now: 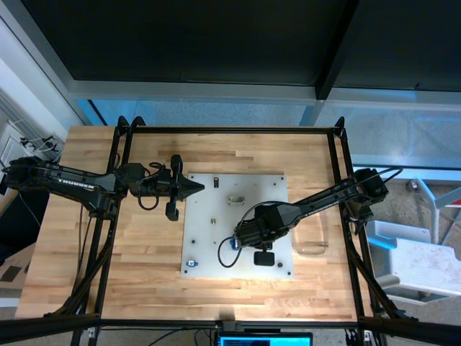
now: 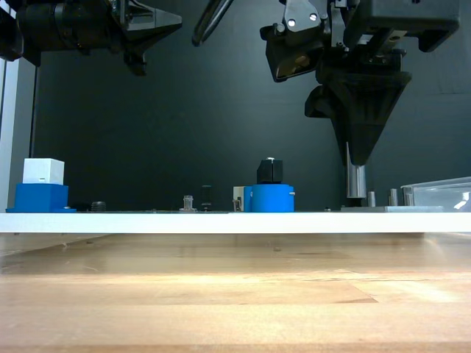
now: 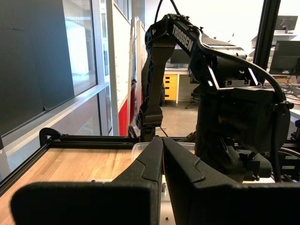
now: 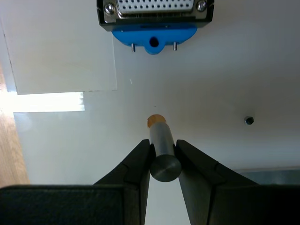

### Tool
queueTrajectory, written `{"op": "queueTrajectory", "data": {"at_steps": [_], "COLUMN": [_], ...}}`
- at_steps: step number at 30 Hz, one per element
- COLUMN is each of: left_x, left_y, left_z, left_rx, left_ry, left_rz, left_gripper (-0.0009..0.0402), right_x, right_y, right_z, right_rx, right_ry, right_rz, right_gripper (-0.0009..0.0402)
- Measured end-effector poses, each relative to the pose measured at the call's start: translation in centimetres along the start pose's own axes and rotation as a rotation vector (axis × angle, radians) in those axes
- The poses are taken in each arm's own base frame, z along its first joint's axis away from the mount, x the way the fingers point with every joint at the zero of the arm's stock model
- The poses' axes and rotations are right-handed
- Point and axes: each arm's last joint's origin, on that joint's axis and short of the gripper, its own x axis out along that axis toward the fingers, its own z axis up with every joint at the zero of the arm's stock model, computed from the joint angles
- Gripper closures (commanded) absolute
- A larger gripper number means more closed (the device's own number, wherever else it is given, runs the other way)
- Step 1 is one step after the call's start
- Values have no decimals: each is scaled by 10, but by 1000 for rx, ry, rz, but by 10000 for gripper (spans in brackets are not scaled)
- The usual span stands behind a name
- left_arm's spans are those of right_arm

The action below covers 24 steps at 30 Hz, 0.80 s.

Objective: Pick the 16mm cylinder and place it in the taskboard

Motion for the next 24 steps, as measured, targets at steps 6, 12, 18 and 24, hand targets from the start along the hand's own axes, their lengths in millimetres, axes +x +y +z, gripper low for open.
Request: {"op": "queueTrajectory", "data": {"at_steps": [6, 12, 18, 24], "left_x": [0, 0, 0, 0], "left_y": [0, 0, 0, 0], "left_z": [0, 0, 0, 0], "left_rx": [0, 0, 0, 0], "left_ry": [0, 0, 0, -1], "left_rz": [0, 0, 0, 0], "left_gripper": [393, 393, 393, 393], "right_x": [2, 5, 12, 15], "right_y": [0, 0, 1, 2], "right_z": [0, -1, 1, 3], "right_rx": [0, 1, 1, 0], "right_ry": [-5, -10, 4, 7], "right_rz": [2, 4, 19, 23], "right_gripper": [373, 373, 373, 373]}}
